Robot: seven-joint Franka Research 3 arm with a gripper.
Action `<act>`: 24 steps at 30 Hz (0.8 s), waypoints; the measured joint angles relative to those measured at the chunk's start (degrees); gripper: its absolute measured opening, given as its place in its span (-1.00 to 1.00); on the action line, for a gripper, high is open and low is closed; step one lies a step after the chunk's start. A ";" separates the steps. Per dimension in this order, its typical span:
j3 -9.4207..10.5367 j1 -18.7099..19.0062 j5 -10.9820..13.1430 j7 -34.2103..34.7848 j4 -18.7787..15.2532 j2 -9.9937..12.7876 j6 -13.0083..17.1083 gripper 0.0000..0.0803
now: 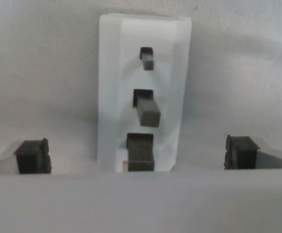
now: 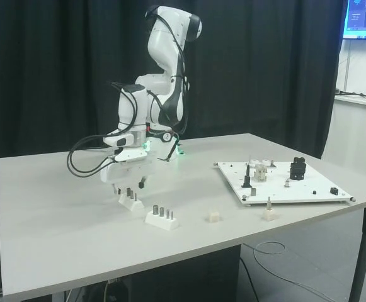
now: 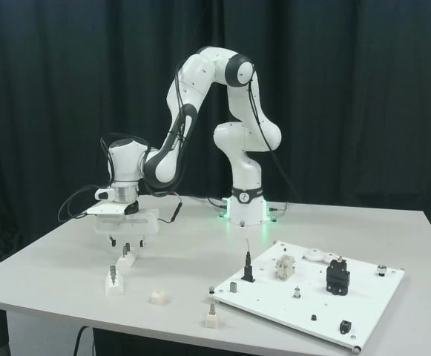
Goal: Pick square peg 3.
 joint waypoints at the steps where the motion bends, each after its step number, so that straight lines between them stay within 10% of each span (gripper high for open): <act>1: 0.00 -0.07 0.23 -0.21 0.14 0.27 0.00 0.99; 22: 0.00 -0.79 2.41 -2.19 0.60 1.91 -0.10 0.99; 23: 0.00 -0.82 2.54 -2.19 0.60 1.91 -0.12 0.43; 24: 0.00 -0.84 2.67 -2.19 0.60 1.91 -0.14 0.43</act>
